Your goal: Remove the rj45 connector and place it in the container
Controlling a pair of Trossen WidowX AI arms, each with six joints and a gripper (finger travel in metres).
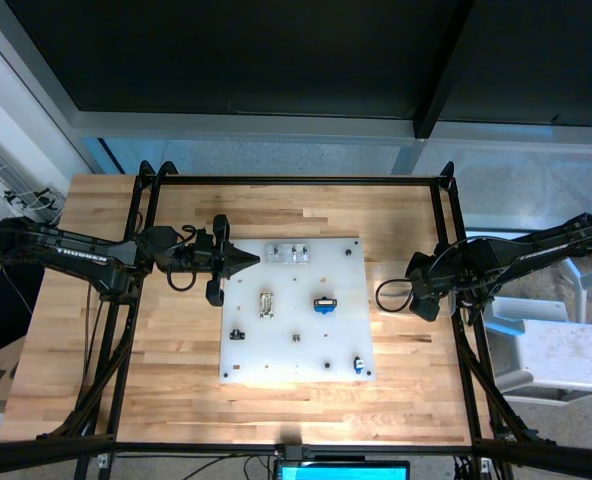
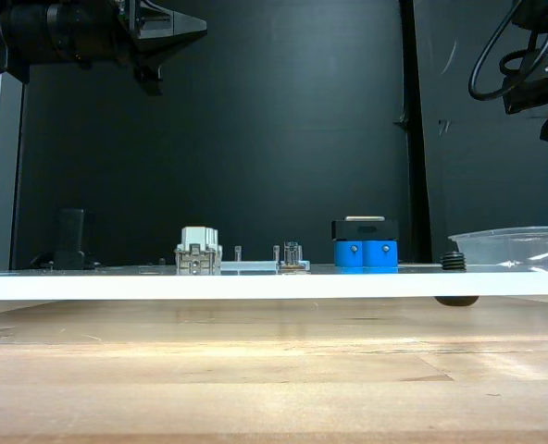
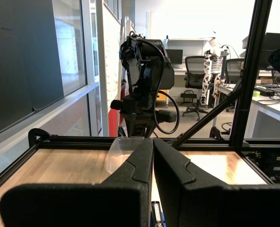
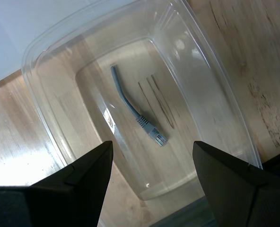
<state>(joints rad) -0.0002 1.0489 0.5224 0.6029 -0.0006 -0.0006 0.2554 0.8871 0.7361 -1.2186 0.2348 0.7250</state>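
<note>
Where the high view looks down on the tabletop [image 1: 126, 340], the left gripper [image 1: 248, 259] points inward over the far left edge of the white board [image 1: 296, 345], while the right gripper [image 1: 423, 290] hangs over the container [image 1: 378, 270], which sits just beside the board's right edge. Low view: the left gripper is raised well above the board; the container's clear wall shows at the right, beyond a blue block [image 2: 365, 252] on the board. Left wrist view: the left fingers [image 3: 140, 165] are pressed together, holding nothing. Right wrist view: the right fingers [image 4: 83, 175] are spread wide and empty; the rj45 connector [image 4: 152, 132], with a short grey cable stub, lies on the container's floor, apart from both fingers
</note>
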